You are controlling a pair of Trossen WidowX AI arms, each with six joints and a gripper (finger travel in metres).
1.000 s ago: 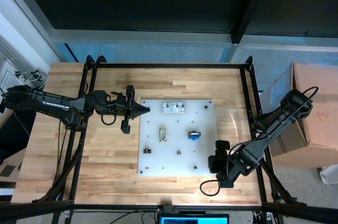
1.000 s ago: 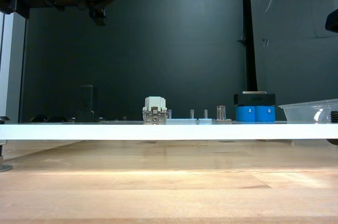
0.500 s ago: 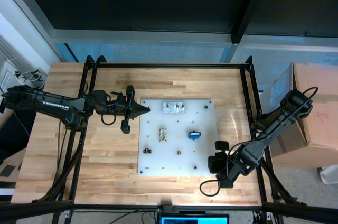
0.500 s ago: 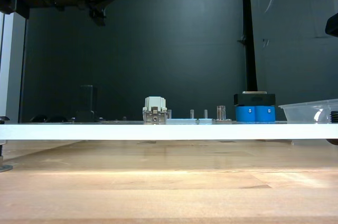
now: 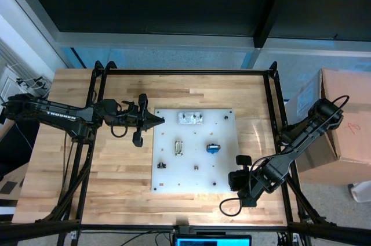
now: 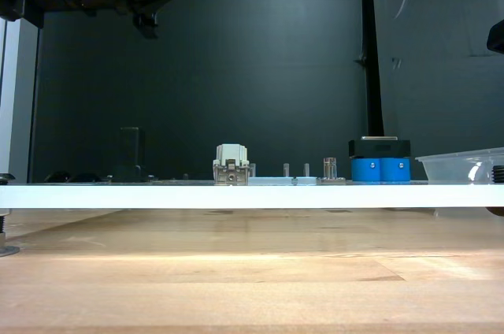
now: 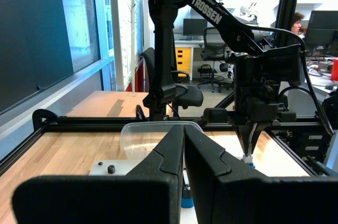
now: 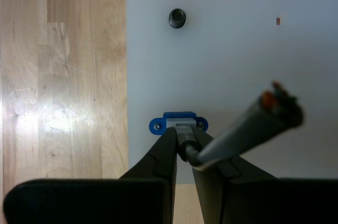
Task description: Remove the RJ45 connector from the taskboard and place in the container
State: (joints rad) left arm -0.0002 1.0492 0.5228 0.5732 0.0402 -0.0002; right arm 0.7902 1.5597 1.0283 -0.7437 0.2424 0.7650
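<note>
rj45 connector [image 8: 184, 127] sits with its front end in the blue port [image 8: 157, 126], close to the near right corner of the white taskboard [image 5: 174, 177]; a short cable stub [image 8: 248, 123] with frayed wires rises from its rear. right gripper [image 8: 184, 138] points straight down, clamped on the connector's boot. left gripper [image 5: 159, 120] hangs high over the taskboard's left edge, fingers pressed together. clear plastic container [image 6: 465, 163] stands just beside the taskboard's right edge
</note>
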